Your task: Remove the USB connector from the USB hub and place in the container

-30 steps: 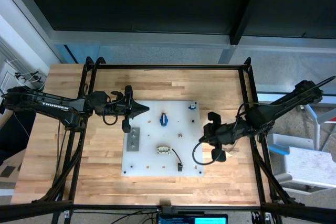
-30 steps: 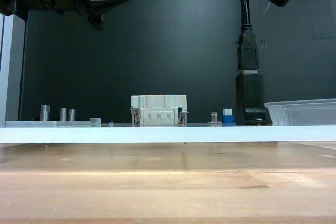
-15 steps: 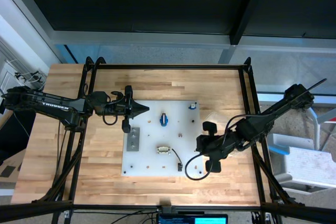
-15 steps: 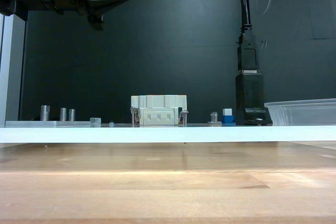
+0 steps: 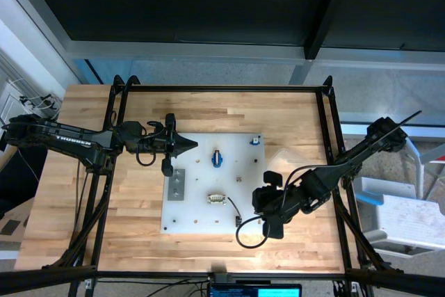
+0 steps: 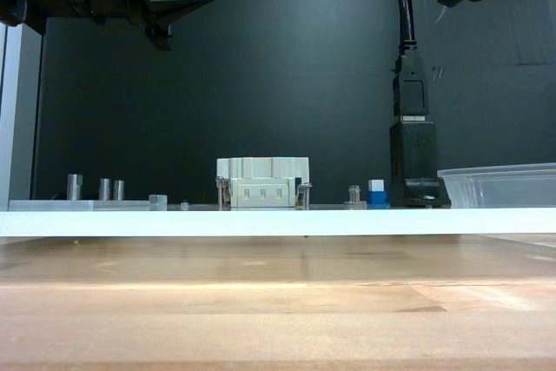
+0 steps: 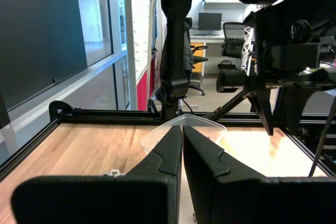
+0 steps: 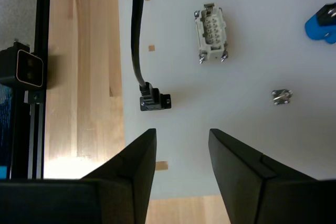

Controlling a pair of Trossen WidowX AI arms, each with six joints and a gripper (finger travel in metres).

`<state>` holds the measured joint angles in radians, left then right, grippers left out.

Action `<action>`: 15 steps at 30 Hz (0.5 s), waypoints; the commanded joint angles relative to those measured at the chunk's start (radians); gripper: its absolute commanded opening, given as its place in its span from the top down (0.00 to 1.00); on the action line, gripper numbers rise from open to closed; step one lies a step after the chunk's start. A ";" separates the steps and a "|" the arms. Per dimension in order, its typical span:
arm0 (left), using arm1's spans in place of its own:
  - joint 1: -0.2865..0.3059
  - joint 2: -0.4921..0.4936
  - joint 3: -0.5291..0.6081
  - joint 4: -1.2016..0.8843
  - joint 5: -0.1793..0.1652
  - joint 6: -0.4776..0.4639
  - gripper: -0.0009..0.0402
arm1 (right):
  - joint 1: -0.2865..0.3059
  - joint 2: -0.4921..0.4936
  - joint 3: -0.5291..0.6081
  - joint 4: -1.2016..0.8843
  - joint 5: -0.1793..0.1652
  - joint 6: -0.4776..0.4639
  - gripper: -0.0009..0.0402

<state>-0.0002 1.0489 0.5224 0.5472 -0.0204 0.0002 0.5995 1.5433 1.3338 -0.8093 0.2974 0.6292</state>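
Note:
The USB connector (image 6: 410, 93) stands upright, plugged into the USB hub (image 6: 412, 162), its black cable rising out of view. Both sit near the front of the white board (image 5: 198, 203), with the USB hub (image 5: 238, 222) just left of my right gripper (image 5: 260, 206). From the right wrist, the gripper (image 8: 182, 132) is open above the board, a short way from the hub (image 8: 155, 102) with the cable (image 8: 137, 24) beyond. The clear container (image 5: 281, 161) lies right of the board. My left gripper (image 5: 183, 145) is shut, raised over the board's back left corner.
On the board are a grey metal block with pegs (image 5: 178, 184), a white multi-pin connector (image 5: 217, 200) and a blue part (image 5: 217, 158). A black frame rail (image 5: 332, 172) runs along the table's right side. A monitor (image 5: 254, 290) sits at the near edge.
My right arm has swung left and toward the near edge, from beside the container to over the board close to the hub. The left arm has not moved.

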 commanded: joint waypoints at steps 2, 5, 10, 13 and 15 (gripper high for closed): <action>0.000 0.000 0.000 0.000 0.000 0.000 0.98 | 0.011 0.024 0.000 0.027 0.016 0.029 0.61; 0.000 0.000 0.000 0.000 0.000 0.000 0.98 | 0.016 0.043 0.000 0.044 0.025 0.048 0.61; 0.000 0.000 0.000 0.000 0.000 0.000 0.98 | 0.024 0.073 0.000 0.092 0.026 0.055 0.61; 0.000 0.000 0.000 0.000 0.000 0.000 0.98 | 0.027 0.087 0.000 0.103 0.026 0.056 0.61; 0.000 0.000 0.000 0.000 0.000 0.000 0.98 | 0.028 0.098 0.000 0.115 0.026 0.056 0.61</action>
<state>-0.0002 1.0489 0.5224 0.5472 -0.0204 0.0006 0.6273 1.6348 1.3342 -0.7021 0.3218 0.6846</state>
